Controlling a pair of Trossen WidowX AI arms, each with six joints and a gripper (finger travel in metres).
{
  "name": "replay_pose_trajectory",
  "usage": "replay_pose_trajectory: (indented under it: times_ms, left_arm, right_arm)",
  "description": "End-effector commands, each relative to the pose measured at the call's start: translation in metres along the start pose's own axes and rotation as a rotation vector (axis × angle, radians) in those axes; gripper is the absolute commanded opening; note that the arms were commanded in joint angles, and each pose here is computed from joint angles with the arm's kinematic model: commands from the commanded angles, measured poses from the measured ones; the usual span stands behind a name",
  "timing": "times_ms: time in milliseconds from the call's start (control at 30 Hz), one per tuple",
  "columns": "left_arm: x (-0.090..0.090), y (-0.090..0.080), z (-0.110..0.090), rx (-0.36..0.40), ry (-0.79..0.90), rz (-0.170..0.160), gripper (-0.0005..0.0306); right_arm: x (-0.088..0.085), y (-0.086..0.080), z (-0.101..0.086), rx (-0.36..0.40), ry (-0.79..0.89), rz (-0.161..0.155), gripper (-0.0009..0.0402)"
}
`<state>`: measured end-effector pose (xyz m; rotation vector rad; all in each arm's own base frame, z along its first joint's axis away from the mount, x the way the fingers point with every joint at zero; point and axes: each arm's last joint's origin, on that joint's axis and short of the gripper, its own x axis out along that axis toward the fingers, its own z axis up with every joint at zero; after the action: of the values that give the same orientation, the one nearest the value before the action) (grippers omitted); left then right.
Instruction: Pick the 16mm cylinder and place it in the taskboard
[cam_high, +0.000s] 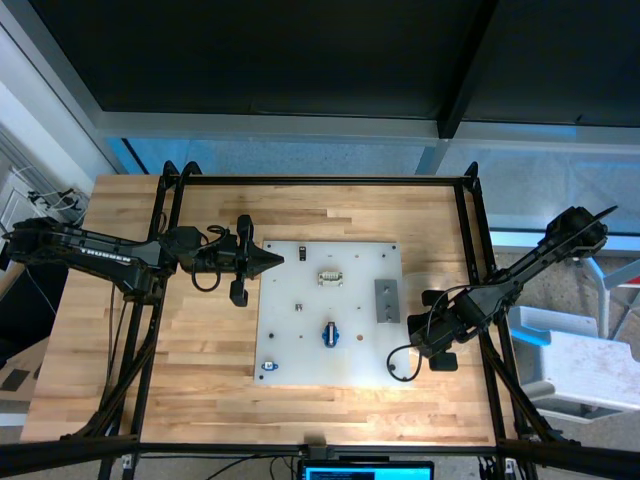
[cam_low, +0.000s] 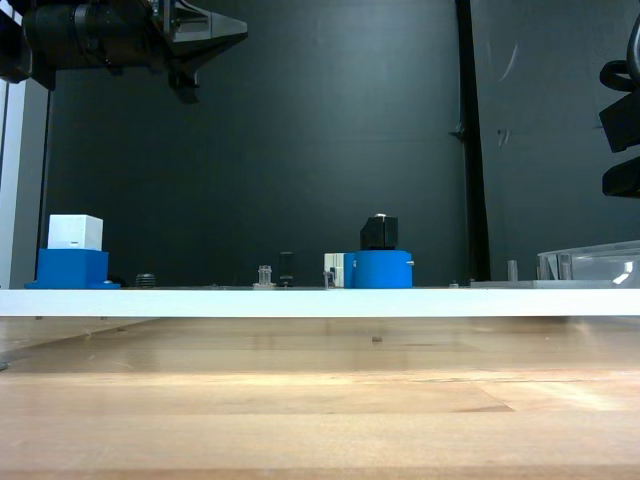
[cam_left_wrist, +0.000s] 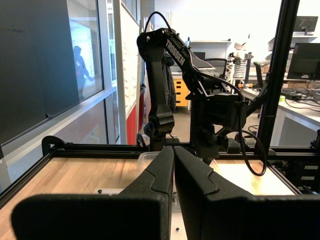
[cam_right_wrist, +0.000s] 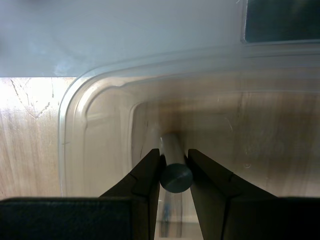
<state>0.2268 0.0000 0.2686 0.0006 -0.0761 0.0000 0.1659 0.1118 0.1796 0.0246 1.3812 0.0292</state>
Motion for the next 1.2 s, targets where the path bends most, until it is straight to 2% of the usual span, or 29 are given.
replay_pose_trajectory:
  times_ms: [33, 167, 700, 1200]
  left_arm:
    - [0.000, 0.000, 0.000, 0.000, 0.000, 0.000, 0.0000]
    - [0.000, 0.000, 0.000, 0.000, 0.000, 0.000, 0.0000]
    - [0.000, 0.000, 0.000, 0.000, 0.000, 0.000, 0.0000]
    - [0.000, 0.000, 0.000, 0.000, 0.000, 0.000, 0.0000]
  right_arm:
    - [-0.002, 0.000, 0.000, 0.000, -0.003, 0.002, 0.0035]
    - [-0.009, 0.000, 0.001, -0.007, 0.013, -0.009, 0.0032]
    - [-0.042, 0.001, 0.008, -0.008, -0.006, 0.001, 0.0032]
    - [-0.073, 0.003, 0.015, -0.022, -0.007, -0.006, 0.0032]
